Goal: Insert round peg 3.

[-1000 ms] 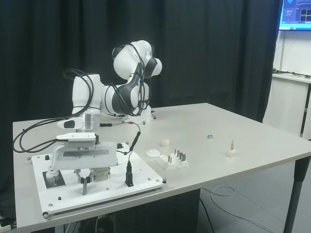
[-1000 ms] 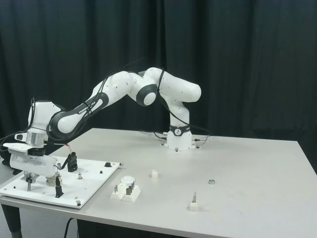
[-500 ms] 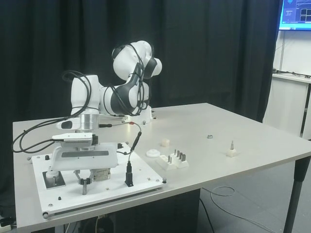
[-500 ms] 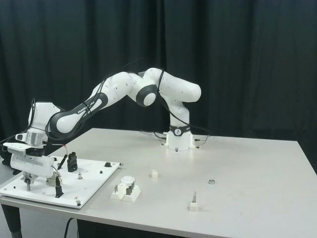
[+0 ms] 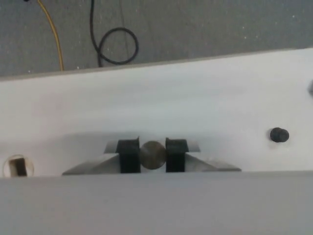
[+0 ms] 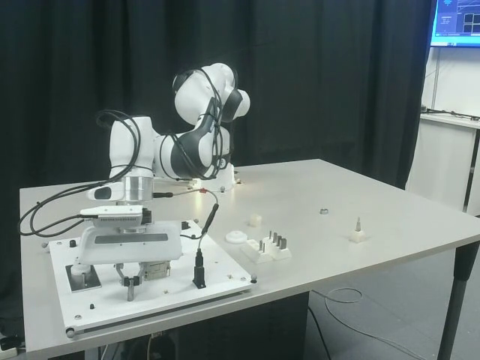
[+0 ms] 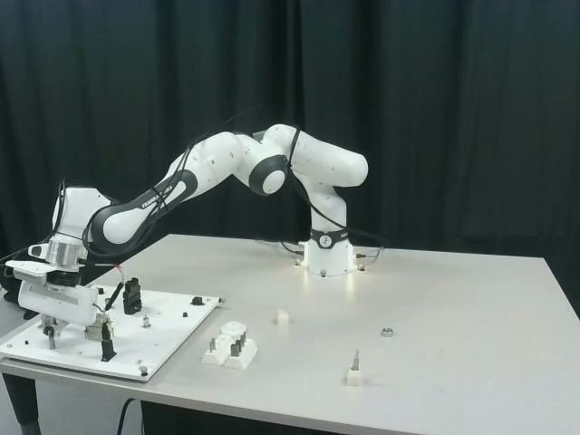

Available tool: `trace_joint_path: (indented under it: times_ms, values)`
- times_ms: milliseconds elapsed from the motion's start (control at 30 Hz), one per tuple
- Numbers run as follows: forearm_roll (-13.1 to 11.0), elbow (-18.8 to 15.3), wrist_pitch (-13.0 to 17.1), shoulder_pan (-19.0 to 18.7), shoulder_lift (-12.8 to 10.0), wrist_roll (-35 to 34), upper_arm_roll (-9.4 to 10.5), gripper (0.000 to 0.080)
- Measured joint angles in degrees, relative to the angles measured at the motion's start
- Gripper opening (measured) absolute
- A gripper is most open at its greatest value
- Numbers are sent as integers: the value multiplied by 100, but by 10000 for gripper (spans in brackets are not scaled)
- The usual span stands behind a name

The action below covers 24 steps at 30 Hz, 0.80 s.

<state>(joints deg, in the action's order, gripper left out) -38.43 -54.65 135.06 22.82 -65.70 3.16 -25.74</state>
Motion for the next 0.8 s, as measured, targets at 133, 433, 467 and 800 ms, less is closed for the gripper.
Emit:
trace_joint_path:
  times_ms: [133, 433, 467, 800]
  values:
    - [0, 0, 20, 0, -1, 35, 7, 108]
    - [0, 5, 37, -2, 1, 35, 7, 285]
    - [0, 8, 35, -3, 2, 35, 7, 285]
    - [0, 87, -92, -6, 40, 31, 4, 757]
